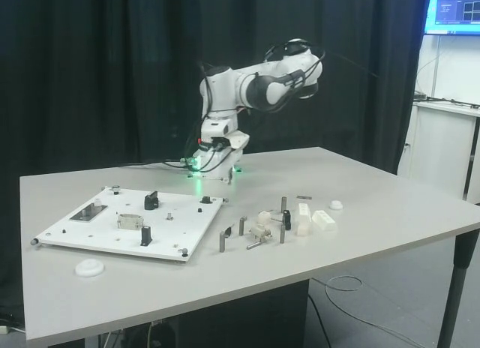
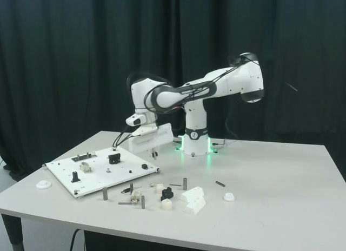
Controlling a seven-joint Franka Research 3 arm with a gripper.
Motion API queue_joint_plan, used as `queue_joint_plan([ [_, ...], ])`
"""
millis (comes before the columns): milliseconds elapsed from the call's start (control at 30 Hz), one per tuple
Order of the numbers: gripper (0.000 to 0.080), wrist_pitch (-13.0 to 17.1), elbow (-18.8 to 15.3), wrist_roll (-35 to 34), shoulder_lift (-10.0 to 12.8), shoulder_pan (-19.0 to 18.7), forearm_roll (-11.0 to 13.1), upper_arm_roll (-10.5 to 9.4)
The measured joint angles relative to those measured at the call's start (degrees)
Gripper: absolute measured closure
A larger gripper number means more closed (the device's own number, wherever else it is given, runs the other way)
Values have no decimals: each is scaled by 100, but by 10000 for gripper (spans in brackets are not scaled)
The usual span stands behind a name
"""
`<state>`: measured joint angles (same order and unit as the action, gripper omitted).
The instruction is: Place Ethernet.
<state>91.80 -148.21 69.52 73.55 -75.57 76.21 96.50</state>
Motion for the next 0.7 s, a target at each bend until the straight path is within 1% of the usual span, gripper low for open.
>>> queue_joint_plan([
  [167,726,8,52,-737,-8,-432,5,49],
  [267,726,77,68,-1282,-8,-737,4,98],
  [467,726,405,111,-2320,-16,-1395,-63,147],
  [700,726,882,191,-3583,-68,-2184,-287,126],
])
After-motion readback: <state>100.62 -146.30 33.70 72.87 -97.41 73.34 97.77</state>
